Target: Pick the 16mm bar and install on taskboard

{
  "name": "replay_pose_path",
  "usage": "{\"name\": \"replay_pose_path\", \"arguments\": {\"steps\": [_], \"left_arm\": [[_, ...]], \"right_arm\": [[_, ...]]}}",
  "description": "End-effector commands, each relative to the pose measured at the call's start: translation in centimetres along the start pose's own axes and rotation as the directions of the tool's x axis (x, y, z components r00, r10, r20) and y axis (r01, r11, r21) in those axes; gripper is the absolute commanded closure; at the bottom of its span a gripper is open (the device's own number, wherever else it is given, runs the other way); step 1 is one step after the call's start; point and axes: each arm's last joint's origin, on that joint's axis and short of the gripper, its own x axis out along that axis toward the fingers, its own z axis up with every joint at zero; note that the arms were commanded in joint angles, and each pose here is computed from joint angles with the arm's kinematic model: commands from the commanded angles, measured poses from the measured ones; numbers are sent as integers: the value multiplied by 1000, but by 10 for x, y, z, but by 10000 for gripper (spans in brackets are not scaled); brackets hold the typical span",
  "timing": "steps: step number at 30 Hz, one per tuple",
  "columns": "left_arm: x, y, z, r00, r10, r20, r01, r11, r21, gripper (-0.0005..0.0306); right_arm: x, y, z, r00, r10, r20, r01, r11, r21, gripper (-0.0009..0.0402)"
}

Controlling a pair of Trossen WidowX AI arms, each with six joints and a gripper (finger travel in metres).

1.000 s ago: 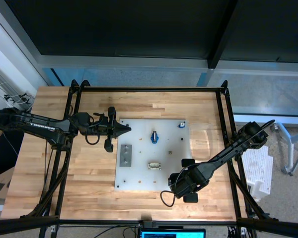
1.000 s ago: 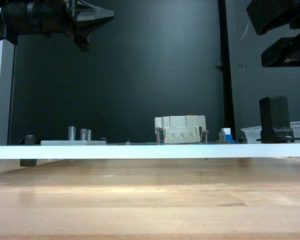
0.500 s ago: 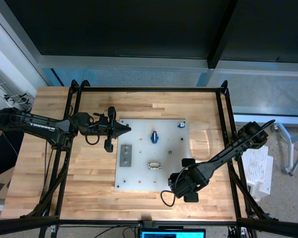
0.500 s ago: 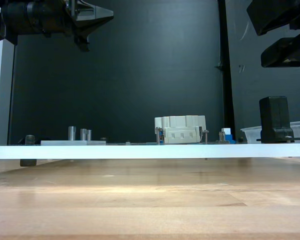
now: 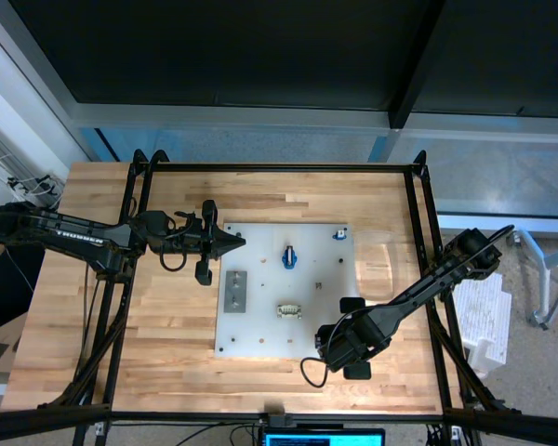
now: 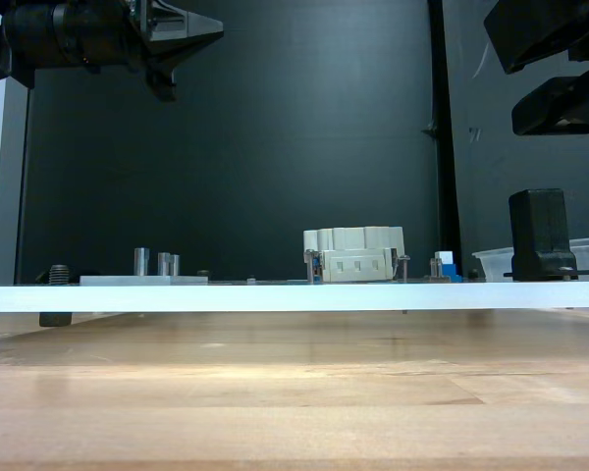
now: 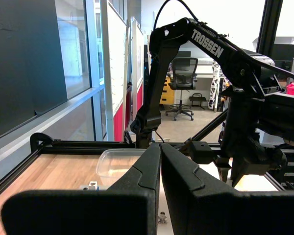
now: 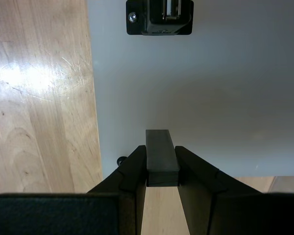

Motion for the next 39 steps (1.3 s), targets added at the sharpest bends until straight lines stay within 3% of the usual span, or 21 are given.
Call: {"name": "replay_pose_path", "arguments": {"steps": [1, 26, 39], "left_arm": [[0, 0, 0, 1000, 0, 0, 0, 1000, 0, 300], [0, 0, 0, 1000, 0, 0, 0, 1000, 0, 300], [0, 0, 0, 1000, 0, 0, 0, 1000, 0, 300]], "right_arm": [[0, 0, 0, 1000, 3, 2, -3, 1000, 0, 389], [18, -1, -2, 1000, 10, 10, -10, 1000, 5, 389], [19, -1, -3, 1000, 9, 8, -9, 1000, 4, 389]]}}
